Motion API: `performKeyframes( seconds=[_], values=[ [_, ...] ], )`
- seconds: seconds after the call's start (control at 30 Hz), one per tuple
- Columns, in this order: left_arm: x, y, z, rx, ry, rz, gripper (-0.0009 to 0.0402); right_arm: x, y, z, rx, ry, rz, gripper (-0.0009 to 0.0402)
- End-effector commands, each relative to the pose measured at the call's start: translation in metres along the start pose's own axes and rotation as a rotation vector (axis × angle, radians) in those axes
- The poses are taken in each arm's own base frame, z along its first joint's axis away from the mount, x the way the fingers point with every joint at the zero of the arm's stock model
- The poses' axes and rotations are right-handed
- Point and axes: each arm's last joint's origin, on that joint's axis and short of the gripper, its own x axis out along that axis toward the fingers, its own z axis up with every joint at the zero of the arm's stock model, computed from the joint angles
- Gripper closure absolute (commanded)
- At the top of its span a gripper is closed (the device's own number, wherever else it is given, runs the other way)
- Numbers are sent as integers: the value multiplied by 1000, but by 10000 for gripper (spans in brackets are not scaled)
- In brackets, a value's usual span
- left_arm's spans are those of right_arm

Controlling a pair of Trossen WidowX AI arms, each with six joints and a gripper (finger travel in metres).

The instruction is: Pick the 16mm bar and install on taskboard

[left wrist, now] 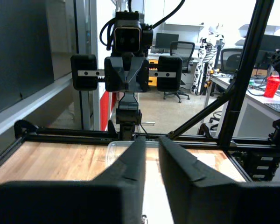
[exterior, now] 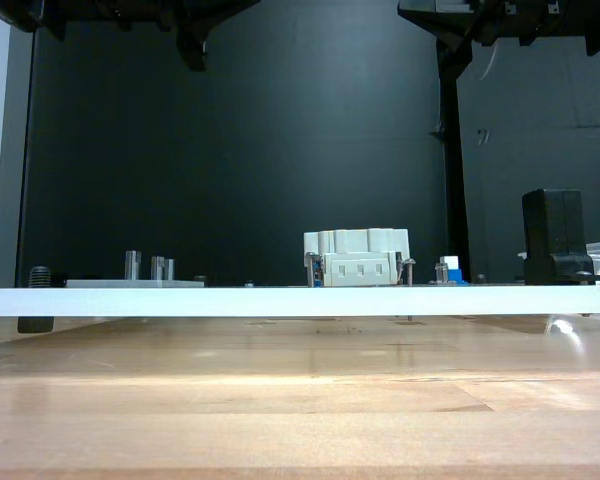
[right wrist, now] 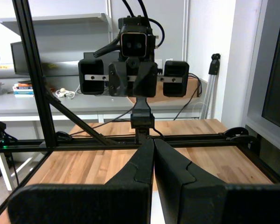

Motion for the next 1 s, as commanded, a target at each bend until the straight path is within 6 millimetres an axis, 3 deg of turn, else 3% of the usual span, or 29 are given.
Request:
performKeyframes(
  seconds=[0.03, 0.3, 0.63, 1.0],
  values=[
    [-4, 0, 4, 21, -18, 5, 393, 0, 0, 0, 1, 3, -1, 393],
    [-15, -1, 11, 50, -26, 4, 394, 0, 0, 0, 0, 2, -1, 393],
    [-19, -4, -8, 59, -23, 3, 394, 0, 0, 1, 0, -5, 0, 393],
    [-25, -4, -3, 64, -49, 5, 394, 0, 0, 1, 0, -6, 0, 393]
  ],
)
